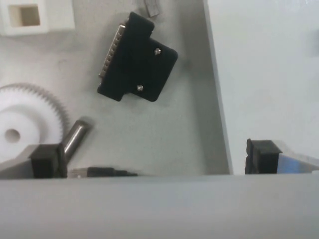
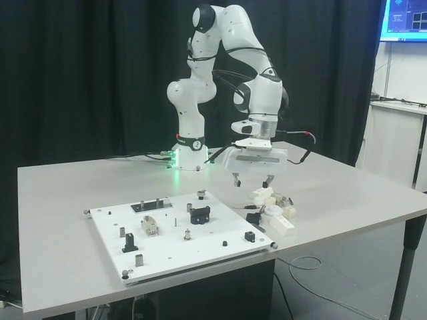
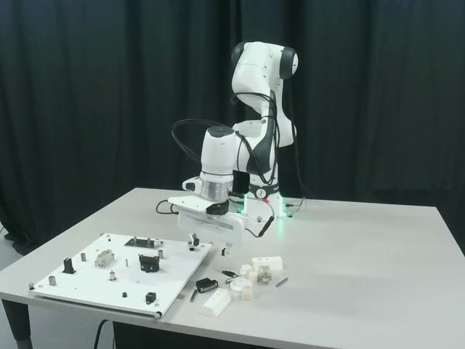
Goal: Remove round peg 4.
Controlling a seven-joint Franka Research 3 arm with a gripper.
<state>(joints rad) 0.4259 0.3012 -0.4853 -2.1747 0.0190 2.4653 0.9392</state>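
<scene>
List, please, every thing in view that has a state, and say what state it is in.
gripper: open, holding nothing, above the table.
black connector: lying loose on the table, beside the board.
white gear: lying flat.
metal peg: lying on its side.
white board: flat, parts standing on it.

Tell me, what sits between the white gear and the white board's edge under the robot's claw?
In the wrist view, a black connector lies on the grey table between the white gear and the board.
</scene>
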